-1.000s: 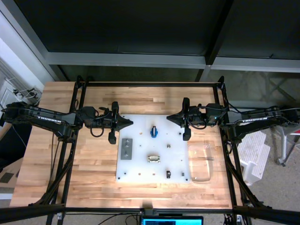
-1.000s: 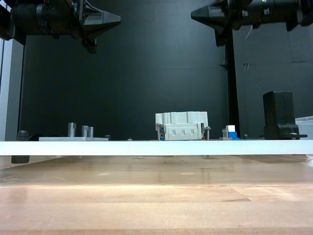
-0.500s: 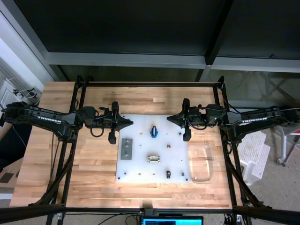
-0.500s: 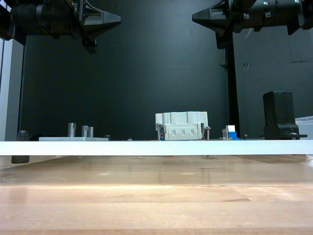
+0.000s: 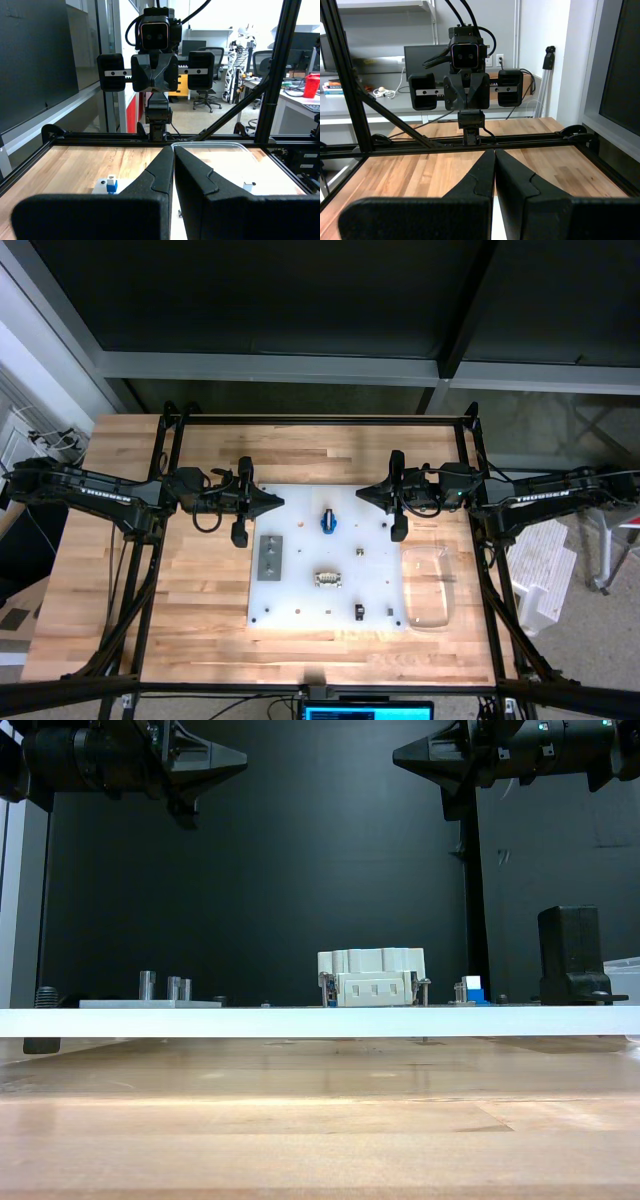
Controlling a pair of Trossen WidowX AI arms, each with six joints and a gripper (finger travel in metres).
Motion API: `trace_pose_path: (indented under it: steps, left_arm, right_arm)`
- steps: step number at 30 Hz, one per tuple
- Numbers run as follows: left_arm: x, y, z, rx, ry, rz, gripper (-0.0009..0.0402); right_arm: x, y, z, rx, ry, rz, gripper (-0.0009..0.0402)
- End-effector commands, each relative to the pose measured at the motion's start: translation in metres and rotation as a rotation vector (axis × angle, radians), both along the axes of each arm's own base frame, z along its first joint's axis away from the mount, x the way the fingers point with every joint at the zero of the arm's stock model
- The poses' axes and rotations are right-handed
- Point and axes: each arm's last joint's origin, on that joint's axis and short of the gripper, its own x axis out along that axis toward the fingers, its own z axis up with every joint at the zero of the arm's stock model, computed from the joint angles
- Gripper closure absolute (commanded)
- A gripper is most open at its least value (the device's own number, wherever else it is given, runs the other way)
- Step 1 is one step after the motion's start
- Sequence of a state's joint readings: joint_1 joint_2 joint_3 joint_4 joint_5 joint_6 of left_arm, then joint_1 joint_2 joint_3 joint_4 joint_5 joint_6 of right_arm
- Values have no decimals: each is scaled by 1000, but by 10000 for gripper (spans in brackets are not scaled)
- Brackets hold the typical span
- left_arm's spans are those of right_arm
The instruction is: Pick the 16mm bar and install on taskboard
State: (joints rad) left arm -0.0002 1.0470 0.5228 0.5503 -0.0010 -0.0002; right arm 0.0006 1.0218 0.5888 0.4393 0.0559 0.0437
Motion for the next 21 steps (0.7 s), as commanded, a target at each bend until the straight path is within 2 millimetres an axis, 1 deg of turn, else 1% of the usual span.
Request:
trace_pose_path:
  steps: [1, 21]
  left_arm:
    - [0, 0, 0, 0, 0, 0, 393]
    - [0, 0, 0, 0, 0, 0, 393]
  right_arm:
    - [0, 0, 0, 20, -2, -1, 393]
    - [0, 0, -4, 28, 36, -3, 393]
